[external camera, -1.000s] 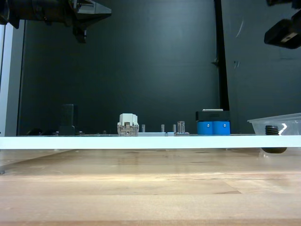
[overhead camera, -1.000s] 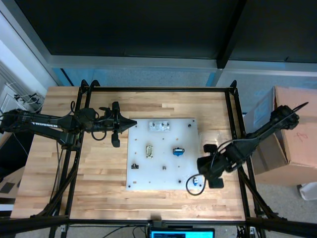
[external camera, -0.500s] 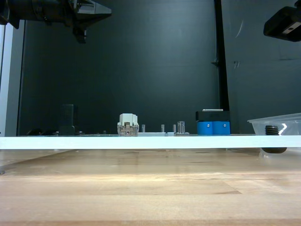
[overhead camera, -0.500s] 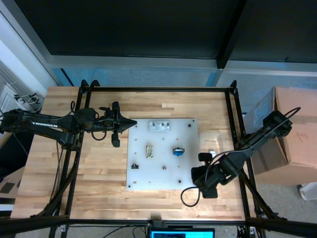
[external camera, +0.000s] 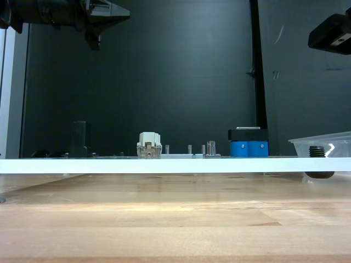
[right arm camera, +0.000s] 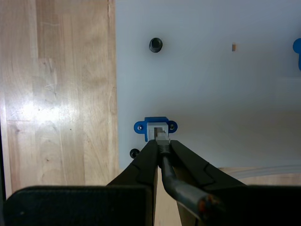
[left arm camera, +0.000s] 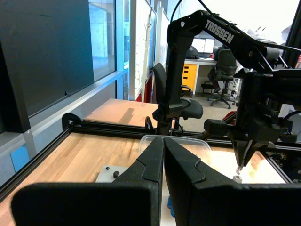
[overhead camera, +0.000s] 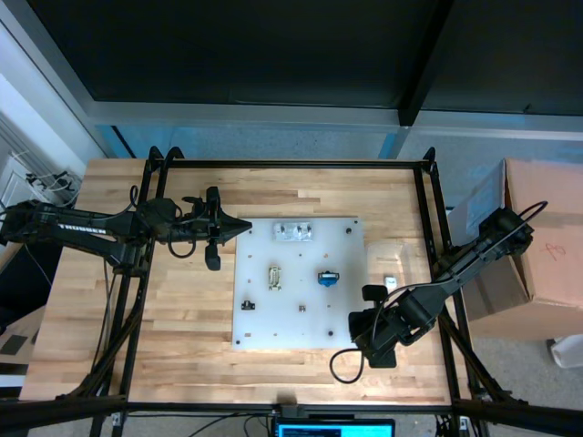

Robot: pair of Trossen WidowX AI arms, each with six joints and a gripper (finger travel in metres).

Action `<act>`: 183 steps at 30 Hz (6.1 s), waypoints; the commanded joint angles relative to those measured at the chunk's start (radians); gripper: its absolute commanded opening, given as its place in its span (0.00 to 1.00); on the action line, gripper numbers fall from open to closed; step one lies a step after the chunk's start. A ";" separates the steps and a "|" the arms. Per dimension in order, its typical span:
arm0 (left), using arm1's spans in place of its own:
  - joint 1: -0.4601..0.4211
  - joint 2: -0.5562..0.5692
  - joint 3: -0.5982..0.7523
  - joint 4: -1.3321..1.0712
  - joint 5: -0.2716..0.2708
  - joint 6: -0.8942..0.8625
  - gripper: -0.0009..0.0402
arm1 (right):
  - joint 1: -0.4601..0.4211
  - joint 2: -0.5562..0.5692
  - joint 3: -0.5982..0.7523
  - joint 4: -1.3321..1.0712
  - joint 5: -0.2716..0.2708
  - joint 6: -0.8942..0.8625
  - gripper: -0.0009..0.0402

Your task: Pick the RJ45 connector and install on the taskboard

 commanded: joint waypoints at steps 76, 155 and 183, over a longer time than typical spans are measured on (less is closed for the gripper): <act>0.000 0.000 0.000 0.000 0.000 0.000 0.02 | 0.005 -0.021 -0.143 0.128 -0.019 -0.056 0.02; 0.000 0.000 0.000 0.000 0.000 0.000 0.02 | -0.806 -0.778 -0.672 1.254 -0.232 -0.544 0.02; 0.000 0.000 0.000 0.000 0.000 0.000 0.02 | -0.800 -0.777 -0.638 1.249 -0.230 -0.535 0.02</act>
